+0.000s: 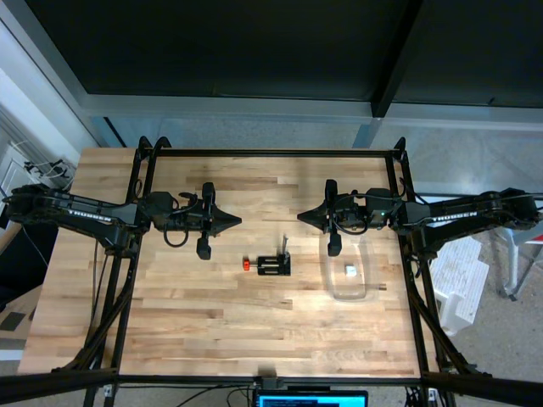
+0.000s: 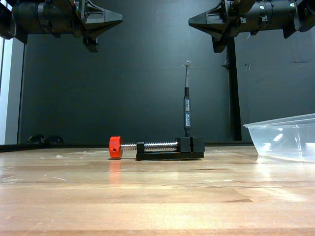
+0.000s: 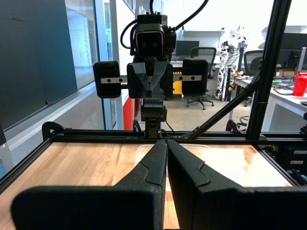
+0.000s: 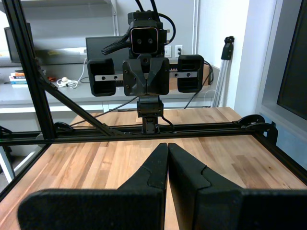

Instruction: Remove the USB-C connector from taskboard and place in the container

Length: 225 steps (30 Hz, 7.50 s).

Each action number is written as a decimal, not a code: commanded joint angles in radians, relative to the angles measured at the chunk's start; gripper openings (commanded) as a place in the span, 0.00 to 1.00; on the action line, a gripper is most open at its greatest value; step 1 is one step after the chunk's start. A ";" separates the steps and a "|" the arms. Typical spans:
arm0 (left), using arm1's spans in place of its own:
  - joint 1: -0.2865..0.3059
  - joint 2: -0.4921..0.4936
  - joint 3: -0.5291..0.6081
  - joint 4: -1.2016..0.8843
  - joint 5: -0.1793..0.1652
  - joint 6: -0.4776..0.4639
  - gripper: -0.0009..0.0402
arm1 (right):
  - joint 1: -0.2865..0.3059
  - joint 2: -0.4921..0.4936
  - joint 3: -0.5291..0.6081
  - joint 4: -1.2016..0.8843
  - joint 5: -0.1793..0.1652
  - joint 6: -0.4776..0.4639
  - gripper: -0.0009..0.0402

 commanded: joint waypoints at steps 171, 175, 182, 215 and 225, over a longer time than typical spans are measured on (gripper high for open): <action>0.000 0.000 0.000 0.000 0.000 0.000 0.02 | 0.198 0.780 0.984 -1.411 0.159 0.043 0.02; 0.000 0.000 0.000 0.001 0.000 0.000 0.02 | 0.198 0.774 0.988 -1.415 0.159 0.043 0.02; 0.000 0.000 0.000 0.000 0.000 0.000 0.02 | 0.201 0.766 0.988 -1.416 0.158 0.047 0.02; 0.000 0.000 0.000 0.000 0.000 0.000 0.02 | 0.248 0.291 0.500 -1.416 0.158 0.187 0.02; 0.000 0.000 0.000 0.000 0.000 0.000 0.02 | 0.262 0.159 0.357 -1.432 0.159 0.211 0.02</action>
